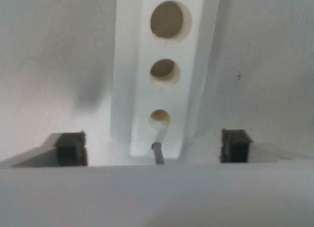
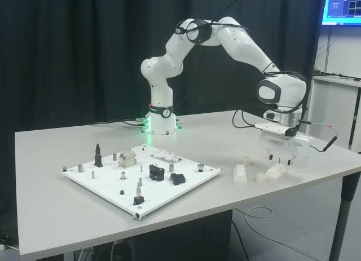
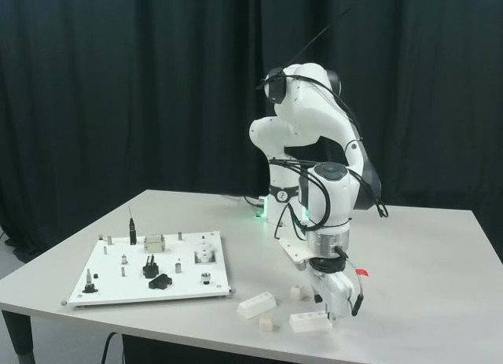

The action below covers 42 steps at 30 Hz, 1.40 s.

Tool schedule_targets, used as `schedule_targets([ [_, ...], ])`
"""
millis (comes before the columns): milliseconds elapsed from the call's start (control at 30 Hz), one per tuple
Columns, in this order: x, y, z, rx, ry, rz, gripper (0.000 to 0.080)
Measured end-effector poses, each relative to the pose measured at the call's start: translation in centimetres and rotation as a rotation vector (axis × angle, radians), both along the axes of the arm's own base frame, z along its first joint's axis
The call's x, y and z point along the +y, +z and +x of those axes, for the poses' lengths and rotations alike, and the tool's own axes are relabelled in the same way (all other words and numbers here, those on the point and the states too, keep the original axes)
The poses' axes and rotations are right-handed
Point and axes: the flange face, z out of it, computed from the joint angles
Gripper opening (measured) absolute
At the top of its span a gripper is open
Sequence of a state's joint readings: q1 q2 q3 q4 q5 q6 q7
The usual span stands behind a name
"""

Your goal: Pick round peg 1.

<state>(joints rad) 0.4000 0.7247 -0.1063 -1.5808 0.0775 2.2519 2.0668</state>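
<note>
First room view is showing a grey table (image 2: 67, 159) standing before black curtains (image 2: 73, 52), with a screen (image 2: 342, 7) glowing in the upper corner of the room. A white assembly board (image 2: 141, 176) is lying on the table well apart from the arm, carrying small black and grey fittings.

The round peg (image 1: 158, 153) is showing in the wrist view as a thin grey pin, standing upright at the near end of a white peg block (image 1: 164, 70) with three round holes that are shrinking in size toward the peg. The block is lying on the table near the edge, under the gripper (image 2: 280, 157), with other small white blocks (image 2: 241, 172) just beside it.

The gripper is hovering above the peg with its black fingertips (image 1: 71, 149) spread wide, one on each side of the block, holding nothing.

No writing is readable.
</note>
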Motion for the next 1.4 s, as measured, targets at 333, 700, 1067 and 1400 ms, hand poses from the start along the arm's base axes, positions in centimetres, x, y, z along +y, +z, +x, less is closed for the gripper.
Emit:
schedule_targets([
  [333, 0.2, 0.4, 0.1, 0.011, 0.002, -0.003, 0.0462],
  [700, -0.2, 0.2, 0.2, 0.018, -0.003, -0.01, 0.0109],
  [1067, -0.6, 0.3, 0.3, 0.016, -0.02, -0.013, 0.0032],
  [1400, -1.1, 1.6, 0.8, -0.002, -0.126, -0.016, 0.0032],
])
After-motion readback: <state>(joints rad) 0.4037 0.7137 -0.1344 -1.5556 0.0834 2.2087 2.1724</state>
